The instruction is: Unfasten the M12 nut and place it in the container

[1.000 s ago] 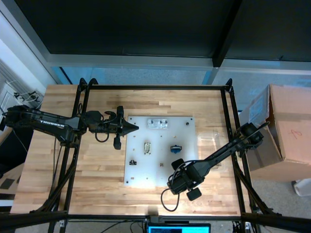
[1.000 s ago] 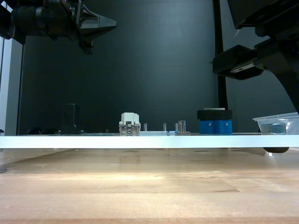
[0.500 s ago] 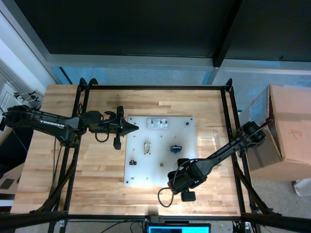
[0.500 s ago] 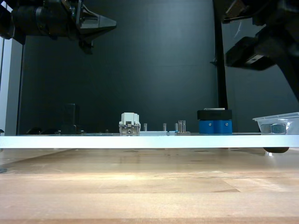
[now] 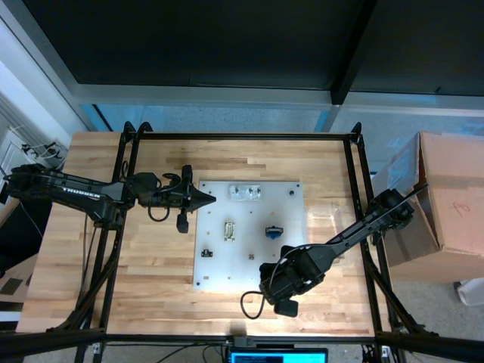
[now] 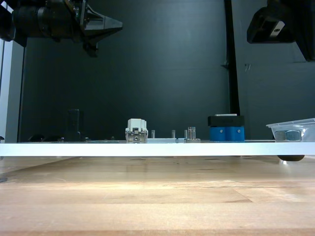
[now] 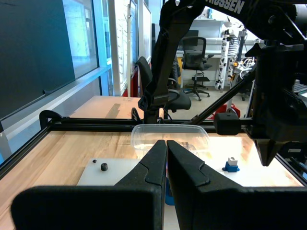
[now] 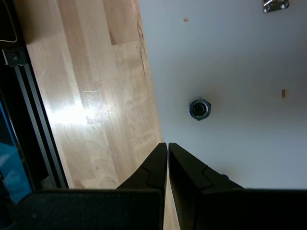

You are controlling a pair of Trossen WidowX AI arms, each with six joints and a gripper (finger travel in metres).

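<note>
Where the white board (image 5: 225, 272) meets its near right edge, the M12 nut (image 8: 199, 109) sits on its stud. It shows as a silver hexagon with a dark centre and lies level, with nothing touching it. The right gripper (image 8: 167, 144) hangs above the board's near edge, just beside the nut but apart from it. Its fingers are pressed together with nothing between them.

In the high view the right arm (image 5: 355, 230) reaches in from the tabletop's right edge. Its wrist covers the board's near right corner, so the nut is hidden there. In the low view the nut shows at the board's right end, in front of the clear container (image 6: 307, 128), with the right gripper high above it. From above, the container rests on the tabletop just beside the board's right edge.

The left gripper (image 5: 204, 199) is held high over the board's left edge, near its far left corner, and points toward the tabletop's right edge. Its fingers are likewise clenched on nothing.

Elsewhere on the board stand a white connector block (image 6: 136, 132) and a blue block (image 6: 226, 133) with a black top. A cardboard box (image 5: 446, 204) sits beyond the tabletop's right edge.
</note>
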